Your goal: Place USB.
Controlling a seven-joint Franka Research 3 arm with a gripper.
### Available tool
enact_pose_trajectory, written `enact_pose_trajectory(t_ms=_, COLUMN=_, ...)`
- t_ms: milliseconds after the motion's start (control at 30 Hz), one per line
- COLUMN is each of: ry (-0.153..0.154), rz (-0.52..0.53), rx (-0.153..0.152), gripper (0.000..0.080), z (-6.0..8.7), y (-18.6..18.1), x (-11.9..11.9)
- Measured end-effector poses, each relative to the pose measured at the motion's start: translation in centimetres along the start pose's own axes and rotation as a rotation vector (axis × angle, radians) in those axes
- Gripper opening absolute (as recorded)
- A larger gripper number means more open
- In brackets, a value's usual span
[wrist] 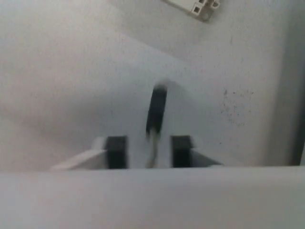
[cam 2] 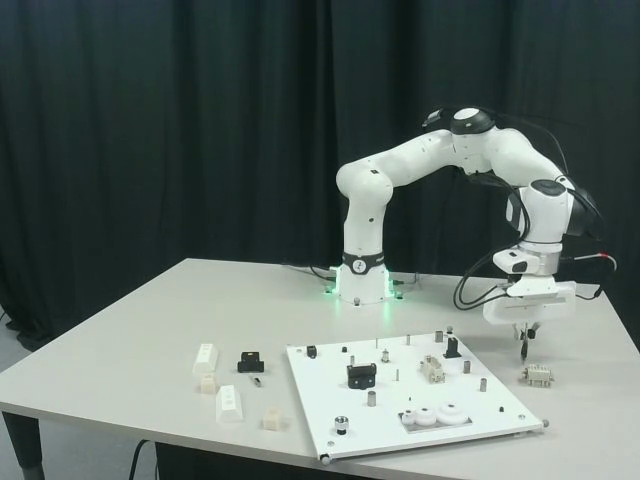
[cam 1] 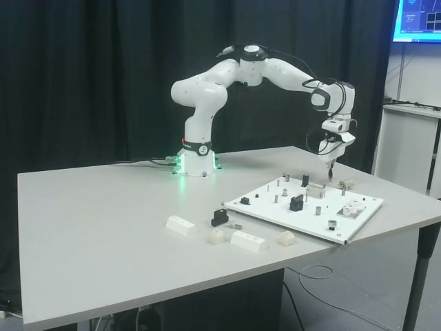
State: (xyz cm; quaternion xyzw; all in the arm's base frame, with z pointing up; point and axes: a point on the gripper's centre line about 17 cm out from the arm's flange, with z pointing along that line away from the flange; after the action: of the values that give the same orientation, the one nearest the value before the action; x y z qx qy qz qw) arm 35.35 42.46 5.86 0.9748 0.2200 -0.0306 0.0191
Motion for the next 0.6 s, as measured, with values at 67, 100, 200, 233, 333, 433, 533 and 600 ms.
enact_pose_trajectory(t_ms=67, ry=-0.001, rz=0.002, rx=0.000, gripper=0.0071, z=0.04, y=-0.01, x=-0.02)
enact_pose_trajectory(t_ms=100, ry=-0.001, rz=0.003, rx=0.000, gripper=0.0071, z=0.05, y=-0.01, x=-0.02)
enact_pose_trajectory(t_ms=200, ry=-0.001, rz=0.005, rx=0.000, gripper=0.0157, z=0.06, y=-0.02, x=-0.02)
enact_pose_trajectory(t_ms=233, ry=-0.001, rz=0.005, rx=0.000, gripper=0.0466, z=0.06, y=-0.02, x=-0.02)
enact_pose_trajectory(t_ms=333, ry=-0.001, rz=0.004, rx=0.000, gripper=0.0466, z=0.07, y=-0.03, x=-0.02)
enact_pose_trajectory(t_ms=433, ry=-0.001, rz=0.004, rx=0.000, gripper=0.0466, z=0.07, y=-0.04, x=-0.02)
enact_pose_trajectory(t_ms=533, ry=-0.001, rz=0.004, rx=0.000, gripper=0.0781, z=0.06, y=-0.05, x=-0.01)
enact_pose_trajectory(t_ms=600, ry=-0.001, rz=0.004, rx=0.000, gripper=0.0781, z=0.06, y=-0.06, x=-0.01)
